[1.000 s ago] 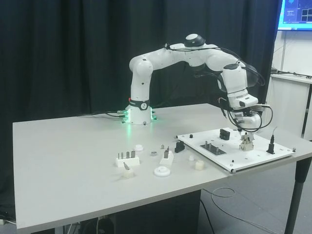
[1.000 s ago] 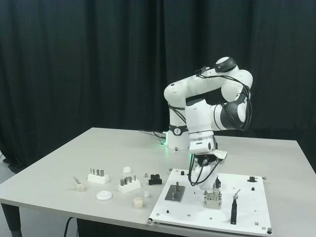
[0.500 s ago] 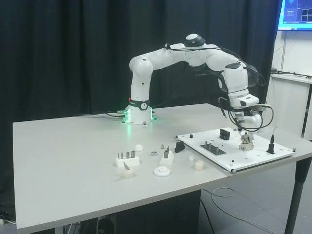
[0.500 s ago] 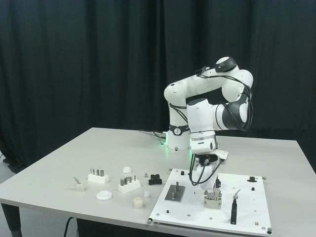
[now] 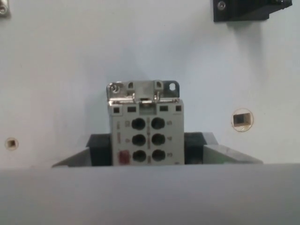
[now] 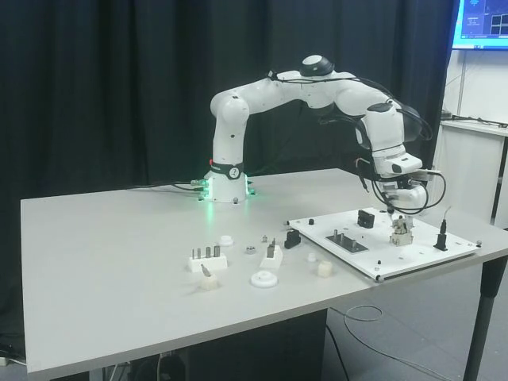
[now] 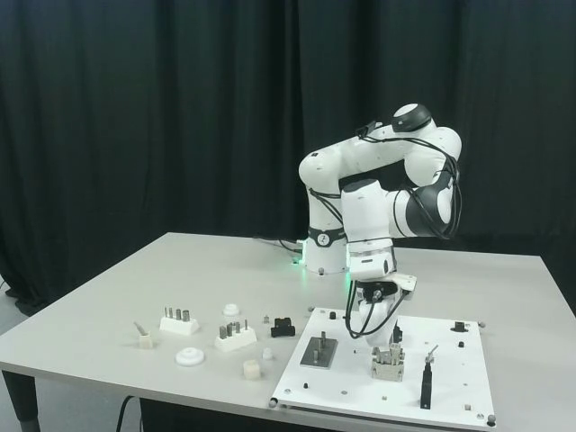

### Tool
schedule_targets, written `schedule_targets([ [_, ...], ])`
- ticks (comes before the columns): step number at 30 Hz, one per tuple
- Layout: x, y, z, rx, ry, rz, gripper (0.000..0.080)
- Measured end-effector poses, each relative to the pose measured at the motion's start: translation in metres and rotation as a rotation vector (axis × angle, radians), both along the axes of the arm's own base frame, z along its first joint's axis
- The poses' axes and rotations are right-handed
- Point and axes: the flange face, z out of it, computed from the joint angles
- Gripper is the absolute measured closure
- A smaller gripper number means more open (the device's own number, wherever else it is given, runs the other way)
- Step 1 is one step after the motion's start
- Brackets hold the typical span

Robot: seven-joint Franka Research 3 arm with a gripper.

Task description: Insert waterproof.

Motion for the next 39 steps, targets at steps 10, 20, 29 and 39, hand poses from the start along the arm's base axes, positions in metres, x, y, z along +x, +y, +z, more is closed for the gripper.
schedule_targets([
  [10, 0.000, 0.000, 0.000, 0.002, 0.002, -0.004, 0.0489],
  [20, 0.001, -0.002, 0.000, 0.016, 0.020, -0.041, 0.0489],
  [29, 0.004, -0.004, 0.001, 0.027, 0.035, -0.042, 0.0489],
  [39, 0.012, -0.006, 0.002, 0.033, 0.074, -0.019, 0.0489],
])
